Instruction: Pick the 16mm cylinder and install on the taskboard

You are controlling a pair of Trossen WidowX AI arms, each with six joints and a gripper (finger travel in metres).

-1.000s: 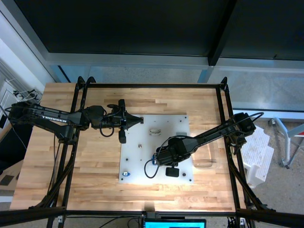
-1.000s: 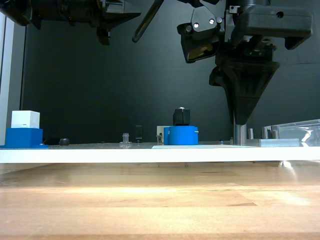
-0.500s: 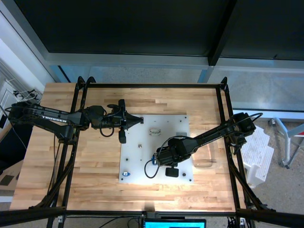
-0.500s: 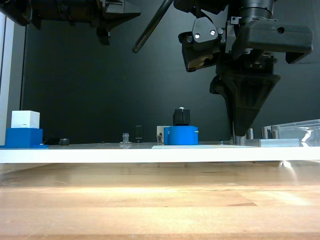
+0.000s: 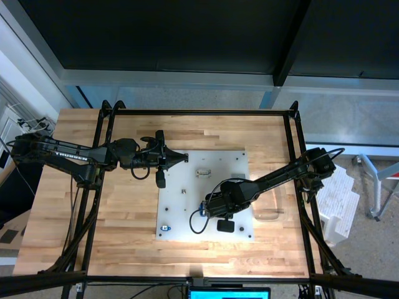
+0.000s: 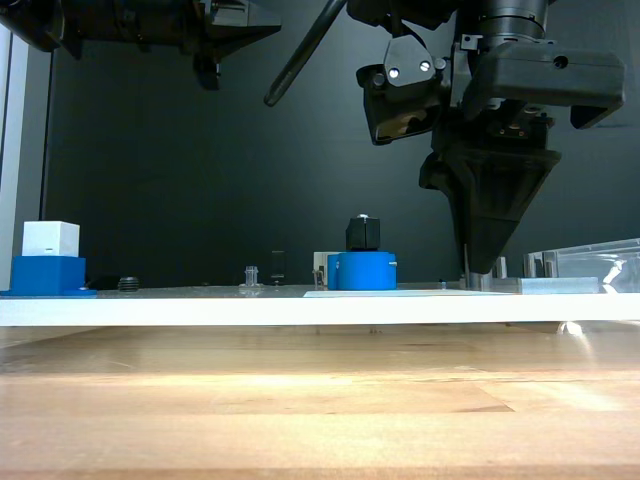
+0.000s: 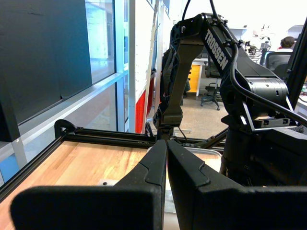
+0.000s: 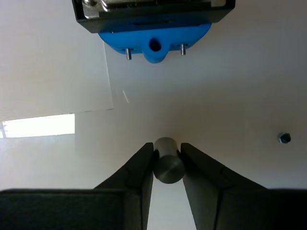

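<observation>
My right hand (image 8: 166,151) grasps the 16mm cylinder (image 8: 168,166) upright, touching the taskboard (image 8: 235,91); left hand (image 5: 182,157), clenched empty, hangs at ten o'clock.

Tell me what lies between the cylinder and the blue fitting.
Only bare taskboard, in the right wrist view. The right pincer grips the 16mm cylinder; the left pincer hangs shut over the board's far-left corner.

You had right gripper (image 6: 481,266) pointing down, tips at taskboard (image 6: 200,308), near blue fitting (image 6: 362,271); left gripper (image 6: 240,35) hung high above.
</observation>
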